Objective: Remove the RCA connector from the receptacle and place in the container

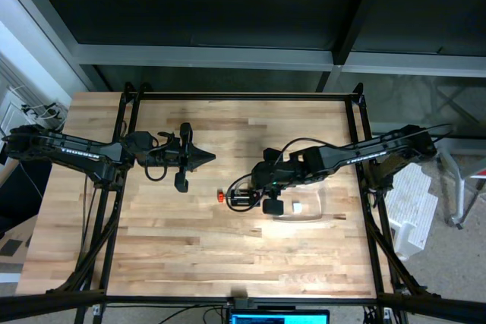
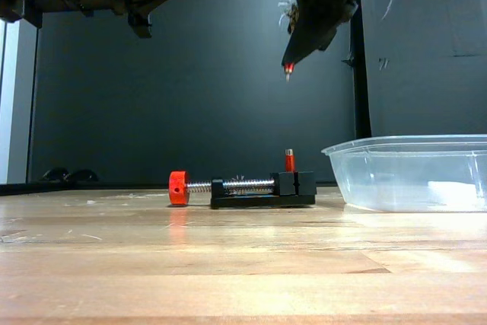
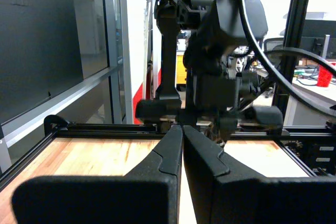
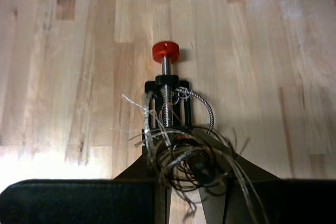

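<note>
The receptacle [image 2: 262, 186], a small black block with a red-orange knob [image 2: 178, 187], sits on the table left of the container [image 2: 411, 176]; a short red stub [image 2: 289, 160] stands up from it. High above that stub, my right gripper [image 2: 290, 60] points down, shut on the RCA connector [image 2: 288, 71], whose red end and metal pin poke out below the tips. A tangle of thin wire [image 4: 178, 156] hangs around the right gripper [image 4: 184, 177], over the receptacle [image 4: 167, 90]. My left gripper [image 1: 203, 157] hovers shut and empty, to the left of the block [image 1: 243, 199].
The clear container [image 1: 323, 214] lies just right of the block and holds a small white square piece [image 1: 297, 206]. A black frame runs around the table's edges. The left gripper [image 3: 182, 129] faces the right arm across the table.
</note>
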Controlling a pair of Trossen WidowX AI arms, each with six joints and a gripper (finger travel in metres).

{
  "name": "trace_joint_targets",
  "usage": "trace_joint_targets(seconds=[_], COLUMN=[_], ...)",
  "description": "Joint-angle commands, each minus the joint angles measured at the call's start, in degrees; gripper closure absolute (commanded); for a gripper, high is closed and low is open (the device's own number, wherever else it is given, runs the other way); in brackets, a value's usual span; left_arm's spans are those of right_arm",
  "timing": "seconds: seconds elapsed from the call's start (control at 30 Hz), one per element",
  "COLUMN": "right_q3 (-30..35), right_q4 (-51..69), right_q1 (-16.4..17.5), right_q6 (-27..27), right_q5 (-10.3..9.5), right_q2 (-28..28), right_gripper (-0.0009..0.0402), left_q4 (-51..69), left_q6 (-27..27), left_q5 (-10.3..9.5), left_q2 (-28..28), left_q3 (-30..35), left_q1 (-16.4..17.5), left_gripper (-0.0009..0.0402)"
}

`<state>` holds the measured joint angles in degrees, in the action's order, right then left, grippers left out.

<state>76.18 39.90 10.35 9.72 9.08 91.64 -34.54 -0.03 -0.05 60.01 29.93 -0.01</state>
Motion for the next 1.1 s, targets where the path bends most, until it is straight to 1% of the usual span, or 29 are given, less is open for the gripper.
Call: trace_joint_targets(seconds=[0.03, 0.33, 0.53, 0.6, 0.67, 0.87, 1.1], right_q3=[0.04, 0.02, -0.46, -1.60, -2.91, -7.85, -15.15], right_q4=[0.04, 0.24, 1.86, 1.84, 1.88, 1.88, 1.84], right_q1=[0.02, 0.07, 1.49, 2.32, 2.99, 4.15, 4.61], right_q6=[0.07, 0.31, 0.37, 0.57, 1.05, 3.13, 5.27], right_q5=[0.42, 0.33, -0.04, 0.00, 0.55, 0.50, 0.39], right_q2=[-1.27, -1.97, -2.32, -3.04, -3.65, -6.80, -12.98], right_gripper=[0.0393, 0.0393, 0.0393, 0.0393, 0.0393, 0.0393, 0.0393], left_q4=[0.00, 0.00, 0.00, 0.00, 0.00, 0.00, 0.00], left_q6=[0.02, 0.00, 0.00, 0.02, 0.00, 0.02, 0.02], left_q5=[0.00, 0.00, 0.00, 0.00, 0.00, 0.00, 0.00], left_q2=[0.00, 0.00, 0.00, 0.00, 0.00, 0.00, 0.00], left_q3=[0.02, 0.02, 0.02, 0.02, 0.02, 0.02, 0.02], left_q1=[0.00, 0.02, 0.00, 0.02, 0.00, 0.00, 0.00], left_gripper=[0.0393, 0.0393, 0.0393, 0.0393, 0.0393, 0.0393, 0.0393])
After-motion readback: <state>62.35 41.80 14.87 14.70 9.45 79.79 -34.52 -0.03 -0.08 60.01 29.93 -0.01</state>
